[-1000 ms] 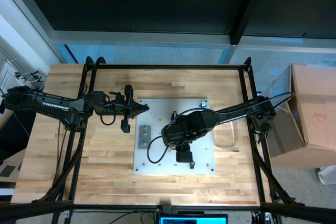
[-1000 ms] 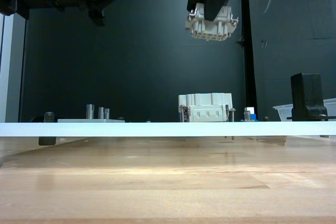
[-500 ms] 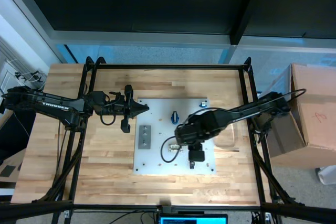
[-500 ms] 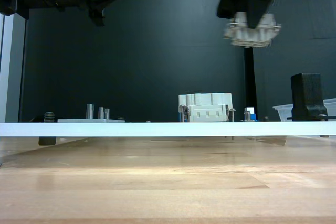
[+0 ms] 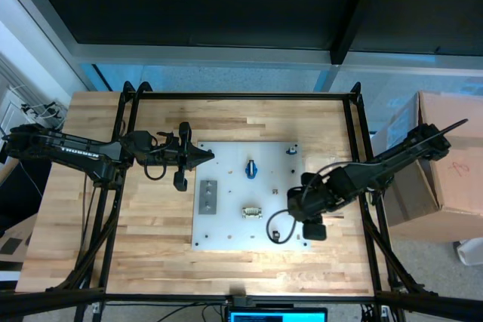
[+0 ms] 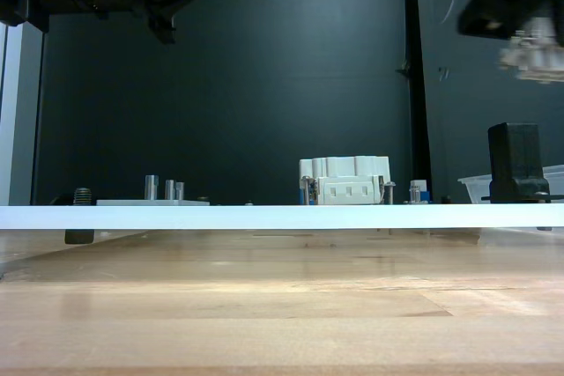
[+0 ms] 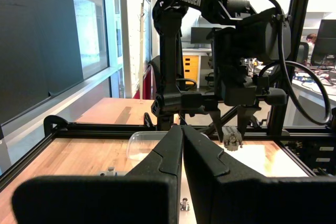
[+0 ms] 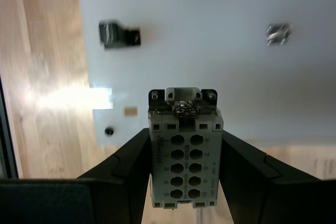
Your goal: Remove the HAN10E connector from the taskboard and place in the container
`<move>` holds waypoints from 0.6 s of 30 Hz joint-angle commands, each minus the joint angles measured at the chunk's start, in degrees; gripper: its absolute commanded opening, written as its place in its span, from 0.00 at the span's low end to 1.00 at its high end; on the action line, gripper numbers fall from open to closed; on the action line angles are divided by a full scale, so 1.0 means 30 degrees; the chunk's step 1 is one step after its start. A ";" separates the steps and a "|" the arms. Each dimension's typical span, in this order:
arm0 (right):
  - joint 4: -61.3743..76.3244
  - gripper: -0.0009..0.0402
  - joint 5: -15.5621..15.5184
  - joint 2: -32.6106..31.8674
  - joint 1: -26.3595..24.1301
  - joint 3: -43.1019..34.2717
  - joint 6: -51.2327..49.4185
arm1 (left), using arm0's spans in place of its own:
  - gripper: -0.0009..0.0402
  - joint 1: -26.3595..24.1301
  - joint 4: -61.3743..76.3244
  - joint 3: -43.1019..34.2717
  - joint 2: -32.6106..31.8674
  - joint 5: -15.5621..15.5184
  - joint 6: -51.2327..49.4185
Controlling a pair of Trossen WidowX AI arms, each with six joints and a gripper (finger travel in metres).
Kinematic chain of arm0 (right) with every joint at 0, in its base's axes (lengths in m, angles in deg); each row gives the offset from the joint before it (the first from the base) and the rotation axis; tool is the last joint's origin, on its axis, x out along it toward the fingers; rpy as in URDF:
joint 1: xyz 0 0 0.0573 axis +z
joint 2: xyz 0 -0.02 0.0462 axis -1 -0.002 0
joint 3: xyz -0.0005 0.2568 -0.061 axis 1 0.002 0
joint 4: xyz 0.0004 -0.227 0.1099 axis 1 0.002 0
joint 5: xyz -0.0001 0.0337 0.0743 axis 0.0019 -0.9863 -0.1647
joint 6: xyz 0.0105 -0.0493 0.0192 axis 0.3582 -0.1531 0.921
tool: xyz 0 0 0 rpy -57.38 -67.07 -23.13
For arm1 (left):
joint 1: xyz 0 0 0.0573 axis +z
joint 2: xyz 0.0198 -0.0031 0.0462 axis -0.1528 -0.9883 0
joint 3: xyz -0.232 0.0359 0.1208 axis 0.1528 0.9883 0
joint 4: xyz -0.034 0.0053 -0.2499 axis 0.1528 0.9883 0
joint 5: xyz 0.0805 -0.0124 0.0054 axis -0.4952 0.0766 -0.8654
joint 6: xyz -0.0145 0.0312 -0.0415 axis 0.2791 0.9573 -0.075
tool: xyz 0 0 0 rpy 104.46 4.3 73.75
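Note:
The grey HAN10E connector (image 8: 184, 150) is held clear of the board, my right gripper (image 8: 184, 174) shut on it with a finger on each side. In the high view the right gripper (image 5: 306, 207) hangs over the right edge of the white taskboard (image 5: 226, 228), beside the clear container (image 5: 336, 210). The low view shows the connector (image 6: 533, 52) high up at the far right, well above its mating housing (image 6: 345, 180), which stays on the board (image 5: 252, 212). My left gripper (image 5: 202, 154) hovers shut at the board's upper left corner, holding nothing.
On the board stand a blue part (image 5: 251, 169), a grey block with pins (image 5: 207, 195) and a black block (image 6: 515, 163). The black frame rails run around the table. A cardboard box (image 5: 441, 164) sits off the table to the right.
The right gripper has carried the connector rightward, from above the board's middle to its right edge near the container. The left arm has not moved.

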 commanded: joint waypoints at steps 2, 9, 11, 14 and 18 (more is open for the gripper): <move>-0.0036 0.04 0.0080 0.0423 0.1537 0.0976 0.0699 | 0.02 0.0000 -0.0007 0.0000 -0.0007 0.0000 0.0000; -0.1297 0.02 0.0539 0.1486 0.4131 0.2907 0.3169 | 0.02 0.0007 -0.0007 0.0000 -0.0007 0.0000 0.0000; -0.1319 0.02 0.0525 0.1727 0.4619 0.3359 0.4065 | 0.02 0.0000 -0.0007 0.0000 0.0000 0.0000 0.0000; -0.1275 0.02 0.0546 0.1880 0.5384 0.3657 0.4969 | 0.02 0.0007 -0.0007 0.0000 -0.0007 0.0000 0.0000; -0.1093 0.02 0.0576 0.1887 0.5996 0.3657 0.5574 | 0.02 0.0000 -0.0007 0.0000 0.0000 0.0000 0.0000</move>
